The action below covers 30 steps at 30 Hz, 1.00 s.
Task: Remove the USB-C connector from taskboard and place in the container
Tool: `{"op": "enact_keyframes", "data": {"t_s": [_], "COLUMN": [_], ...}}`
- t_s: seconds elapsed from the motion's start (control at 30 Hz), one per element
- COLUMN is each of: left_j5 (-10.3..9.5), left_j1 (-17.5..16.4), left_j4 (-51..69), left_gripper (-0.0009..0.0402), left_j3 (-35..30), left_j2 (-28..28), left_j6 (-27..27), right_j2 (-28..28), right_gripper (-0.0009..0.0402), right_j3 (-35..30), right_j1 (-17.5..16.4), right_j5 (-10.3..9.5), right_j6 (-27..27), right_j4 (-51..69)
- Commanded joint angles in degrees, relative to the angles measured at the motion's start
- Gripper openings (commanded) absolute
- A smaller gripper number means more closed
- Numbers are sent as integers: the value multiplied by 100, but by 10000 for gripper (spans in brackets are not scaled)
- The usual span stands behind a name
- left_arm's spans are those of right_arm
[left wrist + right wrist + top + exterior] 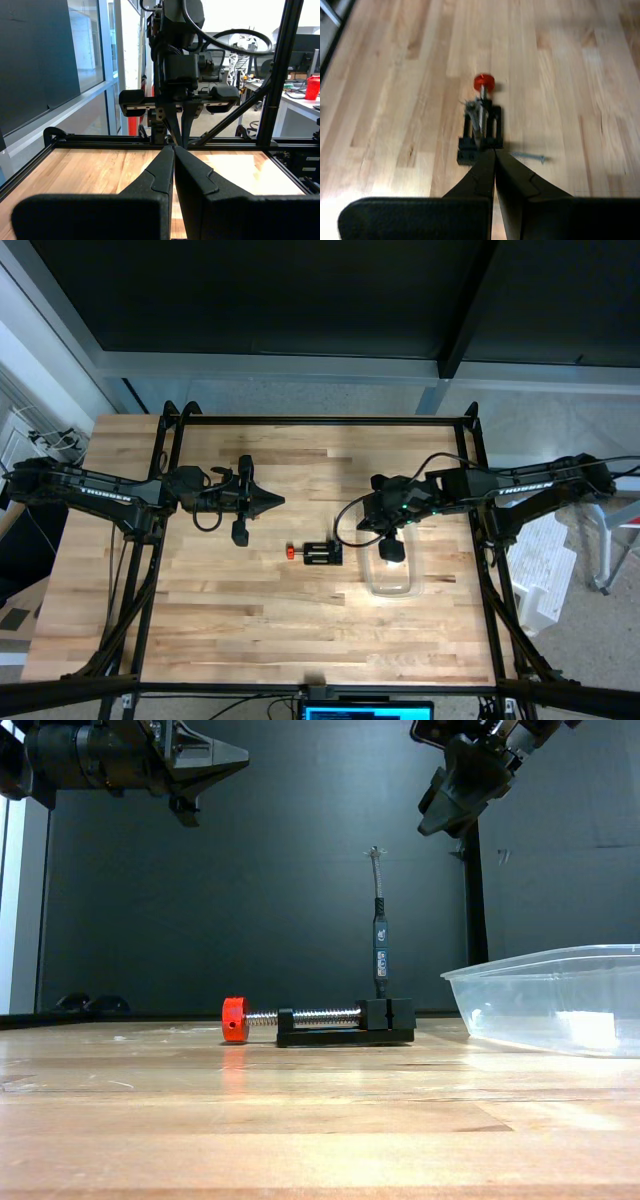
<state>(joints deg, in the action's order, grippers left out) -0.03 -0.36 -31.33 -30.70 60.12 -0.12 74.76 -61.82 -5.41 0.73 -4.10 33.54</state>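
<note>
Off to the left, the left claw [270,502] hangs high over the bench [220,610]. Its fingers are pressed together on nothing, and it is well apart from everything else.

In the middle sits the taskboard [345,1022], with its red knob [234,1019] pointing left. The connector [380,935] stands upright out of the taskboard's right end, gripped at the foot. It looks light and thin, with a dark, stiff body low down and a silvery stem above that looks springy. I'd guess the stem would bend or slip, so the dark body just above the block seems the place to pinch, followed by a straight pull upward. The block is small and might lift with the connector if the vise bites hard.

Higher up and to the right, the right claw [428,825] hovers with its fingers together, empty. It would have to part them first.

Furthest right lies the container [520,1005], near the block, low-walled and open on top. The air around the connector is free on every side, and the way across looks short and unobstructed.
</note>
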Motion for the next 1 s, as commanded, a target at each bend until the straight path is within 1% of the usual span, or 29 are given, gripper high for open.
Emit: {"op": "enact_keyframes", "data": {"t_s": [0.03,0.1,0.2,0.3,0.37,0.43,0.57,0.63,0.67,0.8,0.9,1.0], "left_j5": [0,0,0,0,0,0,0,0,0,0,0,0], "left_j1": [-2,-2,0,0,0,-2,0,0,0,0,0,0], "left_j4": [-2,-2,-2,-2,-2,-4,-4,-2,-2,-2,-4,-2], "left_gripper": [0,0,0,0,0,0,0,0,0,0,0,0], "left_j3": [0,0,0,0,0,0,0,0,0,0,0,0], "left_j2": [0,0,-2,0,0,0,0,0,0,-2,0,0], "left_j6": [0,0,0,0,0,0,0,0,0,0,0,0], "right_j2": [240,398,680,973,1161,1298,1510,1602,1655,1792,1891,1982], "right_gripper": [0,0,0,0,1,9,47,73,85,130,150,154], "right_j3": [-293,-450,-734,-990,-1145,-1244,-1401,-1453,-1471,-1493,-1495,-1495], "right_j1": [-79,-149,-243,-304,-374,-407,-413,-413,-411,-411,-413,-411], "right_j5": [17,37,177,188,258,271,299,409,431,431,431,426], "right_j6": [-149,-173,-258,-319,-337,-404,-540,-608,-627,-702,-702,-695], "right_j4": [367,490,807,1180,1338,1364,1379,1386,1384,1379,1368,1320]}}
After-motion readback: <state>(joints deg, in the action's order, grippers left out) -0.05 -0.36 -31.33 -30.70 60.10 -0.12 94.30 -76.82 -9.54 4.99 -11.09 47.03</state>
